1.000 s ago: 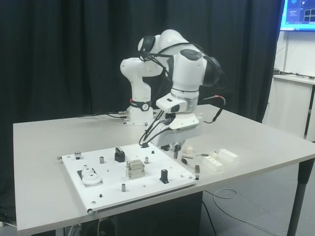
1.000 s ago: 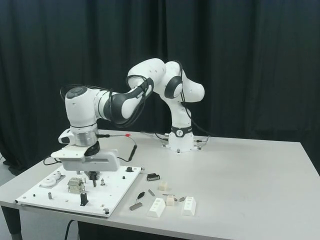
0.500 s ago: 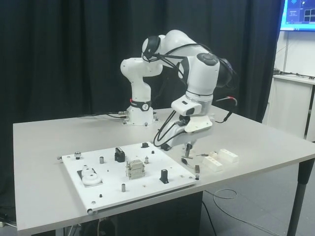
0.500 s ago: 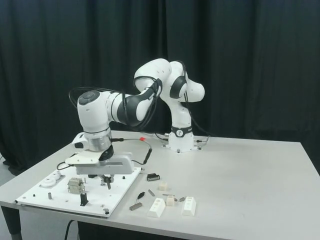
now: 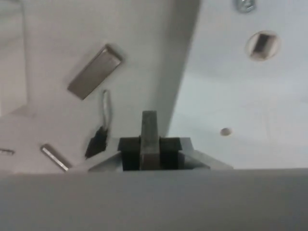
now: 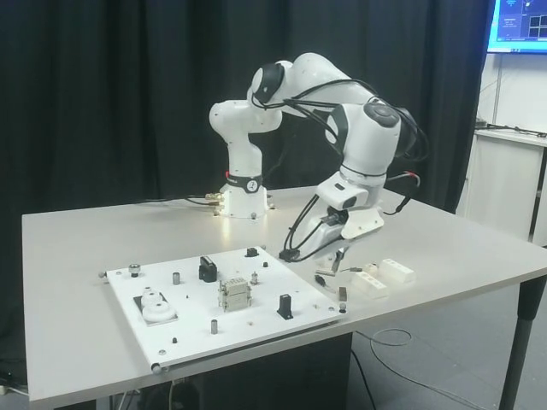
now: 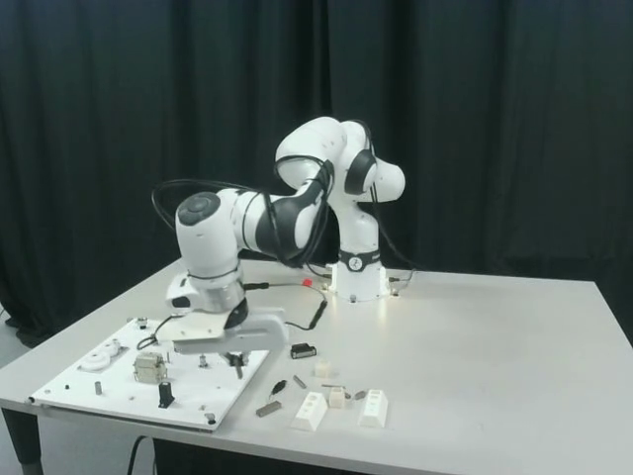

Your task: Place square peg 3.

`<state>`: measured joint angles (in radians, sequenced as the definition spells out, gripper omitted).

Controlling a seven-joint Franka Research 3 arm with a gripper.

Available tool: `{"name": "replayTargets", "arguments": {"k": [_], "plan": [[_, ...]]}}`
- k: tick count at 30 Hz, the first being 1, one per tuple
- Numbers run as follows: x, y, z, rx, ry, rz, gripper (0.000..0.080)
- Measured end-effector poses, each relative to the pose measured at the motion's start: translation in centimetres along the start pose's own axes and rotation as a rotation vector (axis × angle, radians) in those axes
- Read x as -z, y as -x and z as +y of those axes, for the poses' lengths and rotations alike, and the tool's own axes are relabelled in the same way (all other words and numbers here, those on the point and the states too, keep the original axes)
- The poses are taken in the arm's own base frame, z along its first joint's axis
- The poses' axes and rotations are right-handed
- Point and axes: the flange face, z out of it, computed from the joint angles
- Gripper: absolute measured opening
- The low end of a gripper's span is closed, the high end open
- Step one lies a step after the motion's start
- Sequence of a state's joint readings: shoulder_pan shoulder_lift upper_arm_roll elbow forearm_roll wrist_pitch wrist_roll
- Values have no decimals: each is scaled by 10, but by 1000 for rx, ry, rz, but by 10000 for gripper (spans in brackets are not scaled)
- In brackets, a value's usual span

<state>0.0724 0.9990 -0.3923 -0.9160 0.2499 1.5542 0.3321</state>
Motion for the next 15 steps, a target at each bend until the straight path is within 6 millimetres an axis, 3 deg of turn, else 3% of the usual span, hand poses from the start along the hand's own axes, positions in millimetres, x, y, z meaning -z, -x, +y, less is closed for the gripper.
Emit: {"name": "replayTargets", "arguments": {"k": [15], "plan": [[-30, 33, -35, 15, 96, -120, 75]]}}
